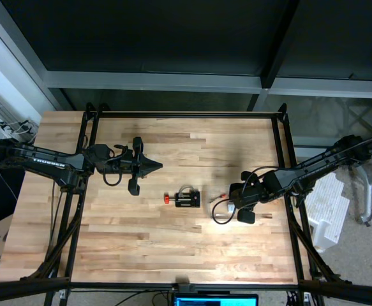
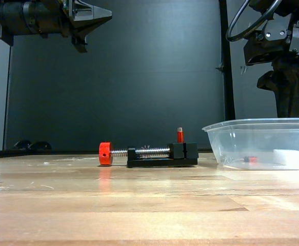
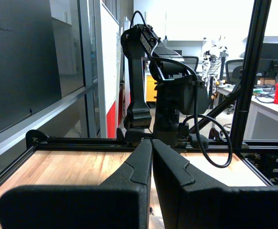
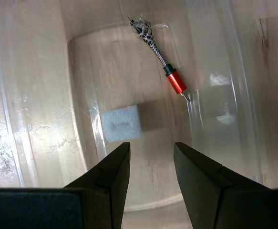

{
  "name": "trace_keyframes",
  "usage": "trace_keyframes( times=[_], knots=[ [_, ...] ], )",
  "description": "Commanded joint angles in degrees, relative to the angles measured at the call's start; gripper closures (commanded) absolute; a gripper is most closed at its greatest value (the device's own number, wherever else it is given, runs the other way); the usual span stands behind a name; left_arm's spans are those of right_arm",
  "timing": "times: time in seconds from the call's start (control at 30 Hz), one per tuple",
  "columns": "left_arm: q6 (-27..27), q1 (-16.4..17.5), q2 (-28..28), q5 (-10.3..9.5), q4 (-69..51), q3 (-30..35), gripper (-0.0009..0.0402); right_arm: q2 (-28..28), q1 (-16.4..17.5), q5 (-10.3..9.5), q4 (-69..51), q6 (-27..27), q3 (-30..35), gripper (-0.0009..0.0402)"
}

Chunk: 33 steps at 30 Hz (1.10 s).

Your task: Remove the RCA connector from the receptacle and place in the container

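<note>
We read white lettering, TROSSEN, along the left arm [image 1: 42, 159]. The left hand [image 1: 152, 166] hangs high over the worktop [image 1: 141, 248], its fingers pressed together on nothing. The worktop is pale wooden planks inside a black frame [image 1: 186, 115], with a dark wall [image 2: 139, 77] behind. Mid-worktop lies one black block [image 1: 187, 198], its red knob [image 2: 105, 153] pointing left. To its right sits one clear tray [image 2: 226, 146]. Inside lie one red plug [image 4: 176, 81] with a braided tail and one white foam square [image 4: 121, 123], apart. The right hand [image 4: 151, 149] hovers above the tray, fingers spread, empty.
</note>
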Motion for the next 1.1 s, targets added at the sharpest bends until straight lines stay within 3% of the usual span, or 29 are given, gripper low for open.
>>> trace_keyframes(
  times=[0.03, 0.3, 0.67, 0.73, 0.87, 1.1],
  knots=[
    [0.0, 0.0, 0.0, 0.02, 0.0, 0.0, 0.0393, -1.0, -0.8, 0.04, 0.0, -2.3, 1.7, 0.0267],
    [0.0, 0.0, 0.0, 0.02, 0.0, 0.0, 0.0393, -3.5, -7.0, 0.15, 1.2, -10.1, 8.5, 0.0285],
    [0.0, 0.0, 0.0, 0.02, 0.0, 0.0, 0.0393, -3.5, -14.0, -0.31, 14.4, -21.3, 13.1, 0.0397],
    [0.0, 0.0, 0.0, 0.02, 0.0, 0.0, 0.0393, -3.5, -14.9, -0.83, 17.4, -22.6, 13.1, 0.0390],
    [0.0, 0.0, 0.0, 0.02, 0.0, 0.0, 0.0393, -3.5, -17.0, -4.81, 24.1, -25.1, 12.8, 0.0395],
    [0.0, 0.0, 0.0, 0.02, 0.0, 0.0, 0.0393, -4.9, -18.5, -5.07, 40.0, -27.3, 8.8, 0.0393]
  ],
)
